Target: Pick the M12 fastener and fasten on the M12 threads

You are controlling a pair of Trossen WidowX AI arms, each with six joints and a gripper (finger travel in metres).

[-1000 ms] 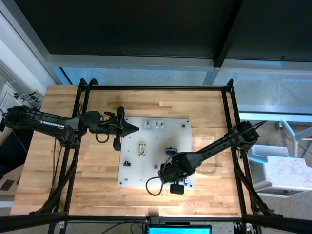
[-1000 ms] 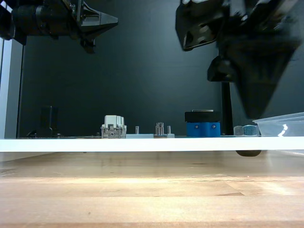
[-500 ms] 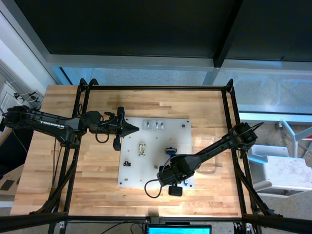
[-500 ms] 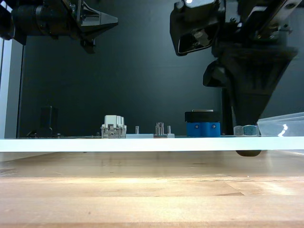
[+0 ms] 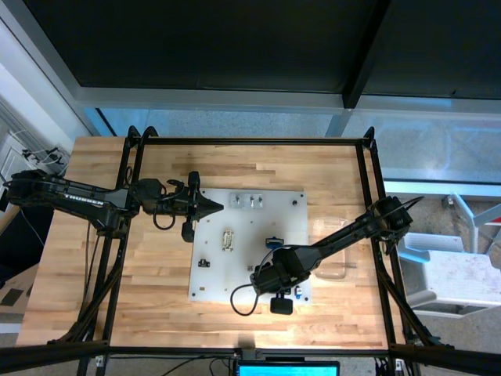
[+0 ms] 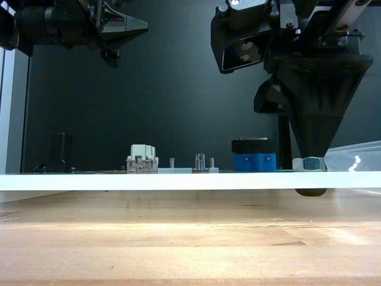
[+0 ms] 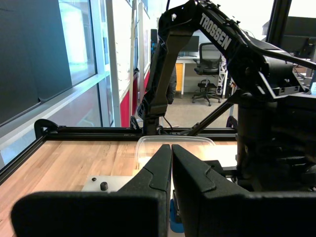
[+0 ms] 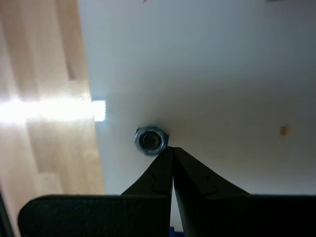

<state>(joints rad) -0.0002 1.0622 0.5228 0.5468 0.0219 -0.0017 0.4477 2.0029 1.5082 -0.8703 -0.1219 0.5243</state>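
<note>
Right hand (image 6: 311, 154), fingers together and empty, tips right at the M12 nut (image 8: 151, 139) low by the white board (image 5: 235, 274)'s near right edge; we can't tell if it's threaded, so a sideways nudge could cock it; left hand (image 7: 171, 148), also closed, hangs over the board's far left edge.

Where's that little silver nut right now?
In the low view the nut sits at the near right edge of the white board, right under the shut right gripper's tip, unheld; the left gripper hangs over the board's left edge.
</note>
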